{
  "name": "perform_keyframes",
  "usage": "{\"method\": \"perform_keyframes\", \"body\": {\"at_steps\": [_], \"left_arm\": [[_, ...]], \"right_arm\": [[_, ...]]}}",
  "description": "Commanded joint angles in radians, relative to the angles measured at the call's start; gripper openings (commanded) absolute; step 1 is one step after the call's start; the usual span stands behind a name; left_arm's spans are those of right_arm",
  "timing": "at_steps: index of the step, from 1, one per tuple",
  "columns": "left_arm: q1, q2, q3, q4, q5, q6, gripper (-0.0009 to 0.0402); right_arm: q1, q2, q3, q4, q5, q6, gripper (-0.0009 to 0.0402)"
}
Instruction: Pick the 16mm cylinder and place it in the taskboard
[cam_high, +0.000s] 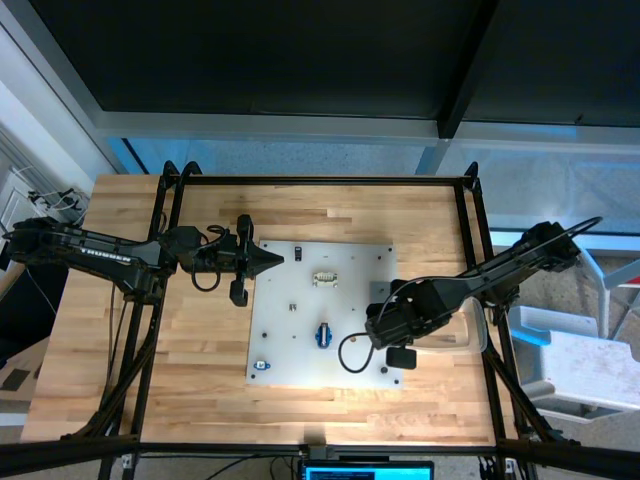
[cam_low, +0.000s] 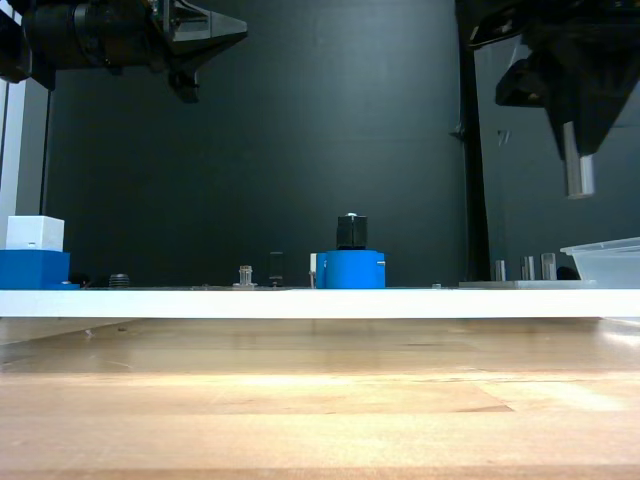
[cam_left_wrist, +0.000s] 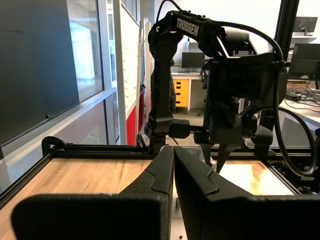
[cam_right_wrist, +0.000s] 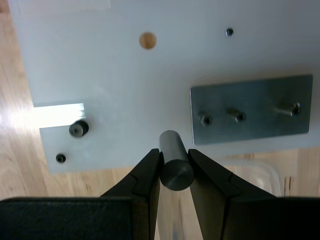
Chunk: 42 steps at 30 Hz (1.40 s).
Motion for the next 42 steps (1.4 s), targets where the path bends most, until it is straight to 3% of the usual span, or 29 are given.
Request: {"method": "perform_keyframes", "body": {"at_steps": [1,28,42], "left_arm": [[0.000,0.000,0.000,0.000,0.000,0.000,0.0000],[0.000,0.000,0.000,0.000,0.000,0.000,0.0000],[0.000,0.000,0.000,0.000,0.000,0.000,0.0000]], "right_arm": [[-0.004,0.028,0.030,0.000,0.000,-0.008,0.0012],[-0.068,0.254,0.251,0.008,0.000,-0.080,0.0012],[-0.081,0.283,0.248,0.046,0.000,-0.087,0.0012]]}}
